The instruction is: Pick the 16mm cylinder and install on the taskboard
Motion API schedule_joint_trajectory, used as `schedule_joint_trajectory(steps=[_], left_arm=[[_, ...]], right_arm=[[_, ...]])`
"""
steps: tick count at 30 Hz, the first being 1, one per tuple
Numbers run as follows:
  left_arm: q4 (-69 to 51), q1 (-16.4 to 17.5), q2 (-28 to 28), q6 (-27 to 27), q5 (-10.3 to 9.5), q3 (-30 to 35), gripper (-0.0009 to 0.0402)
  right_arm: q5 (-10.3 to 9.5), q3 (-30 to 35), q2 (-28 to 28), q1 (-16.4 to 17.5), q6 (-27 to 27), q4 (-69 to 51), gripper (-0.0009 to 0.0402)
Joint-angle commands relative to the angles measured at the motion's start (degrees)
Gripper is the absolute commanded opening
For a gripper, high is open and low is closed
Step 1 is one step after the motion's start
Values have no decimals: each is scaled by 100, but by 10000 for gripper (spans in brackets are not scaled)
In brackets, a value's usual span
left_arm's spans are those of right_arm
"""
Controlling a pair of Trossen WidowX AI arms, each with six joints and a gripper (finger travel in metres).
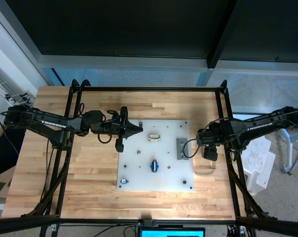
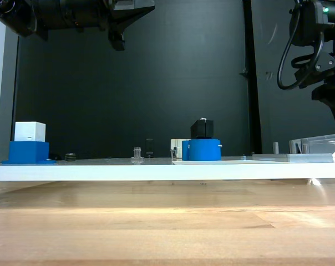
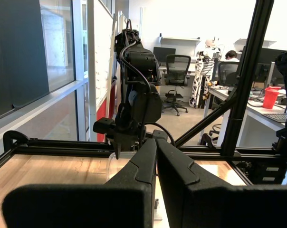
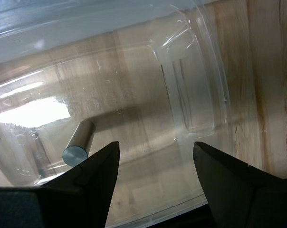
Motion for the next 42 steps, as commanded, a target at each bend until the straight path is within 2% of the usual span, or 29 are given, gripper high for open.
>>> schedule_joint_trajectory(steps=[1,13,35,39,42], left_arm=[[0,2,0,2,0,2,0],[0,0,0,2,0,2,0],[0,0,0,0,0,2,0],[0,0,0,2,0,2,0],[0,2,0,2,0,2,0]], right_arm=[[4,2,2,2,55,22,216],[2,-125,94,13,229,199,216],[-2,-328,710,26,483,730,215],[-22,-516,710,28,540,938,205],[-111,-627,710,28,595,1097,186]])
